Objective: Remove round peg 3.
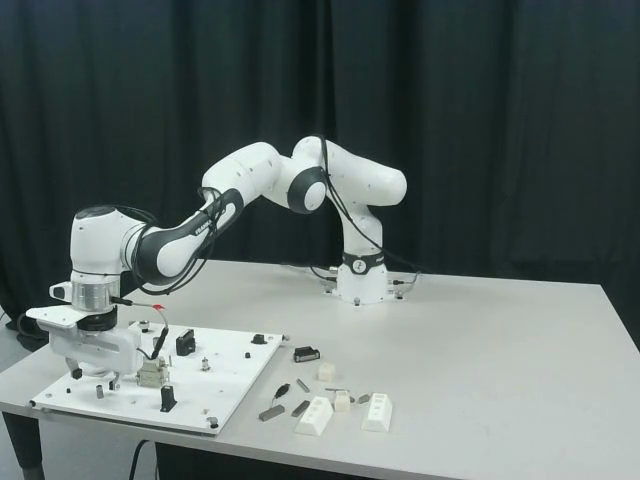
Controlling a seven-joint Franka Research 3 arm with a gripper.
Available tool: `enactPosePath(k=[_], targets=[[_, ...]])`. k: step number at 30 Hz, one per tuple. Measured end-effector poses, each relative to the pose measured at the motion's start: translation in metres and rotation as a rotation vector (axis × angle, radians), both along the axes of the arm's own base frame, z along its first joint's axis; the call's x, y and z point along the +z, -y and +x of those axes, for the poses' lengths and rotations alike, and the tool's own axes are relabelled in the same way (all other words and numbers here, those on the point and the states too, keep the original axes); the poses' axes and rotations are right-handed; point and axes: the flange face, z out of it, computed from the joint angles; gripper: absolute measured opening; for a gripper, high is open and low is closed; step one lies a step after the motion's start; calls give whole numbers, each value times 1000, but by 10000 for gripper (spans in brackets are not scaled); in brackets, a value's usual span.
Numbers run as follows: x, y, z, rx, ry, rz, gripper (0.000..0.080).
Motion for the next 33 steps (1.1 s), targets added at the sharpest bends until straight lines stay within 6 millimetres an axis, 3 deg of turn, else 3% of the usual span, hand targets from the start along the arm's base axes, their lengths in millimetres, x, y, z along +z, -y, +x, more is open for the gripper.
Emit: enactPosePath(k=[33], targets=[[-16,1,-1,41,-5,-14,800]])
